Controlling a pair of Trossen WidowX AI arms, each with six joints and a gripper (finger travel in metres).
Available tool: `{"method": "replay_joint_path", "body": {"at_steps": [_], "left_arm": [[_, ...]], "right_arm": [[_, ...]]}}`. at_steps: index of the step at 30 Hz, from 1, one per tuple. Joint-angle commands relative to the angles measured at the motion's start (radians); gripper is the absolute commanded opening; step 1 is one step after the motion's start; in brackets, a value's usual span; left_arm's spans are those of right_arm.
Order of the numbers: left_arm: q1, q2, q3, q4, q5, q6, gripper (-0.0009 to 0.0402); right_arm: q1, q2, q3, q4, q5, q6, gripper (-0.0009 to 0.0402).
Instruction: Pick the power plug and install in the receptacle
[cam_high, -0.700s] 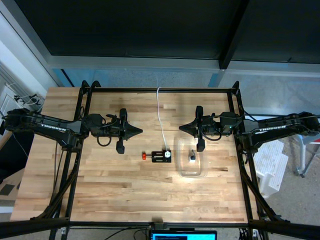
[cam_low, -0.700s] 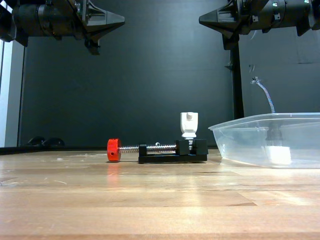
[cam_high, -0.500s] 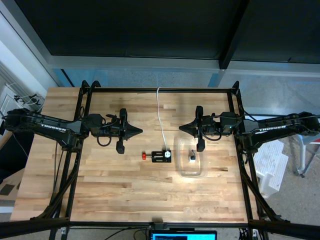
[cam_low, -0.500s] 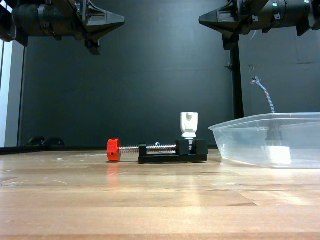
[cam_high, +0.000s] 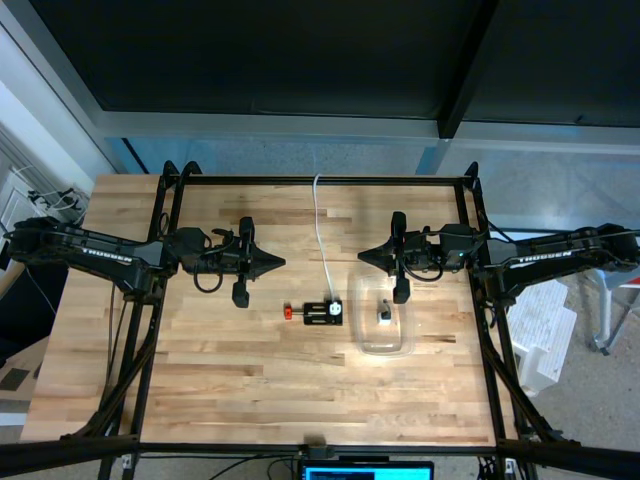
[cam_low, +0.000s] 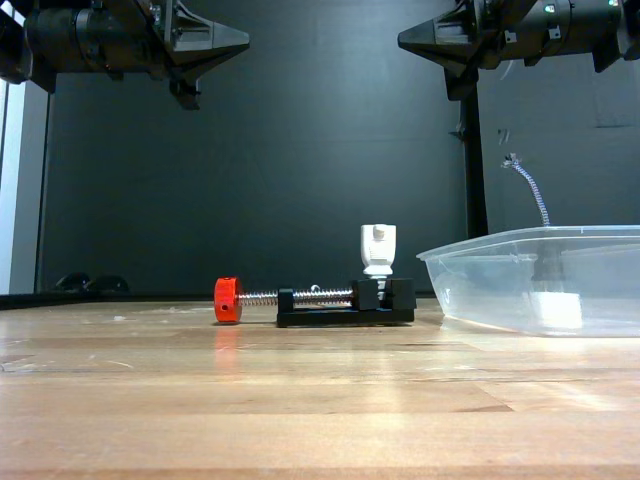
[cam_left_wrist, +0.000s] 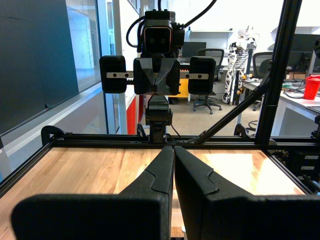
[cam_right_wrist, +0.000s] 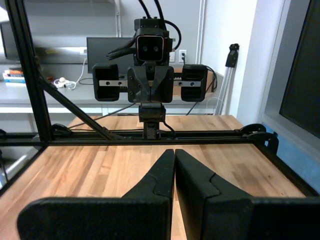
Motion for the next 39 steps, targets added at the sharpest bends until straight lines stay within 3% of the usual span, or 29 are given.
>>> {"method": "replay_joint_path", "body": {"at_steps": [1, 10, 21, 34, 39], "left_arm": [[0.0, 0.0, 0.0, 0.0, 0.0, 0.0, 0.0], [0.0, 0.0, 0.0, 0.001, 0.0, 0.0, 0.0], [0.0, 0.0, 0.0, 0.0, 0.0, 0.0, 0.0], [0.0, 0.0, 0.0, 0.0, 0.0, 0.0, 0.0], [0.0, 0.0, 0.0, 0.0, 0.0, 0.0, 0.0]], "right_arm": [[0.001, 0.0, 0.024, -0.072, 0.004, 0.014, 0.0], [0.022, 0.001, 0.22, -0.625, 0.005, 0.014, 0.0], [0.035, 0.004, 0.386, -1.084, 0.004, 0.015, 0.0], [0.129, 0.052, 0.412, -1.351, 0.006, 0.052, 0.0001], [0.158, 0.111, 0.412, -1.377, 0.006, 0.073, 0.0043]]}}
